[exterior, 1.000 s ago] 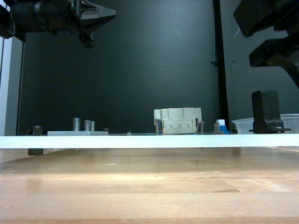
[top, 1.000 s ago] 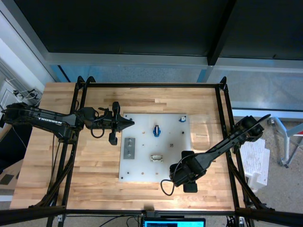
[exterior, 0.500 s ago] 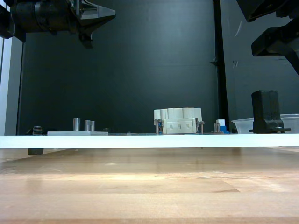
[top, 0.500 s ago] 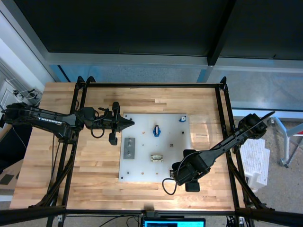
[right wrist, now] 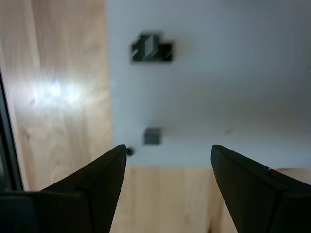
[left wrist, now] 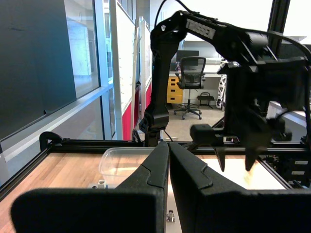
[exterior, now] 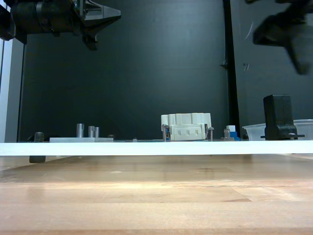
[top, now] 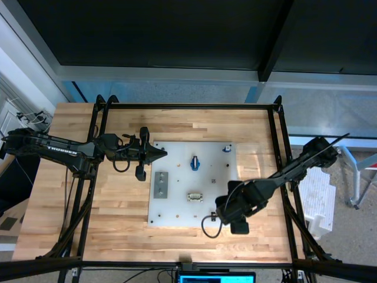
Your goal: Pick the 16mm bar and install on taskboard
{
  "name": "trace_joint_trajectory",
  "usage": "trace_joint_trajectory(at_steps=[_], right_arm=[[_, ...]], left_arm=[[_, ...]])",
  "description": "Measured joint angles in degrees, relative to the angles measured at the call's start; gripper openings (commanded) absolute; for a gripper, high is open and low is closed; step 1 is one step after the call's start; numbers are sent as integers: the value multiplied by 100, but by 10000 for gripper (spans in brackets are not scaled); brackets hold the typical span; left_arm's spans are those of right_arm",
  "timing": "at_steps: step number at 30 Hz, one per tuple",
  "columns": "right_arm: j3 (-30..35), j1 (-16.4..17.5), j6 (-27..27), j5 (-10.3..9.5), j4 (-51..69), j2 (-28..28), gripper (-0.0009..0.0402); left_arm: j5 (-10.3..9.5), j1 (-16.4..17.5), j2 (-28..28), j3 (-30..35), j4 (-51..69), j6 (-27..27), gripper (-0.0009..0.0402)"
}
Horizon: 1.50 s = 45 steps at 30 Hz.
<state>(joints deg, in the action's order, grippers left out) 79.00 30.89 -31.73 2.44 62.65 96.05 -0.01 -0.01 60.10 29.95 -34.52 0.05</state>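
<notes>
Right wrist view looks straight down past the right gripper point(right wrist: 167, 148), whose fingers are spread wide with nothing between them, onto a corner of the taskboard point(right wrist: 233, 92). A small grey piece, seemingly the 16mm bar point(right wrist: 152, 136), sits on the white plate just inside that corner. It is near a corner screw point(right wrist: 129, 152) and well apart from a black fitting point(right wrist: 151, 48) further along the edge. It lies below the fingers and touches neither, and I cannot tell whether it stands in a hole or lies loose. In the high view the bar is hidden under the right gripper's body, which hangs over the board's near right corner. In the low view that gripper is only a dark smear cut off by the upper edge, and the bar cannot be picked out. The left gripper point(left wrist: 168, 144) hovers above the board's left edge, fingers pressed together on nothing; the low view cuts off all but its tip. Against a second ago, the right gripper has climbed: in the low view its fingers were lower and crisp, and now they are near the top of the frame. In the high view its wrist has drawn rightward and away from the table's near edge, uncovering the black fitting it had masked. The left arm has not moved.
</notes>
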Motion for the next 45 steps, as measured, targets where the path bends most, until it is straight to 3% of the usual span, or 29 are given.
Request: trace_joint_trajectory(at_steps=[5,13,17,24,34,36,39,40,45], right_arm=[[-4,-343,385,254,-57,-352,230],[-9,-839,1027,442,-83,-772,221],[-63,-1106,1287,702,-166,-999,209],[-166,-1617,1858,686,-409,-1386,170],[-168,-2382,2492,634,-874,-1694,58],[-168,-2518,2658,516,-1014,-1703,34],[-168,-2721,2841,190,-1263,-1714,-5],[-170,-2769,2900,116,-1360,-1720,1],[-175,-2883,3156,52,-1681,-1770,0]], left_arm=[[-2,0,0,0,0,0,0],[0,0,0,0,-2,0,0],[0,0,-2,-2,0,2,0],[0,0,-2,-2,-2,0,0],[0,0,0,0,-2,2,0],[-2,0,-2,-2,0,0,0],[0,0,0,0,0,0,0],[0,0,0,-2,0,0,0],[-2,0,0,0,-2,0,0]])
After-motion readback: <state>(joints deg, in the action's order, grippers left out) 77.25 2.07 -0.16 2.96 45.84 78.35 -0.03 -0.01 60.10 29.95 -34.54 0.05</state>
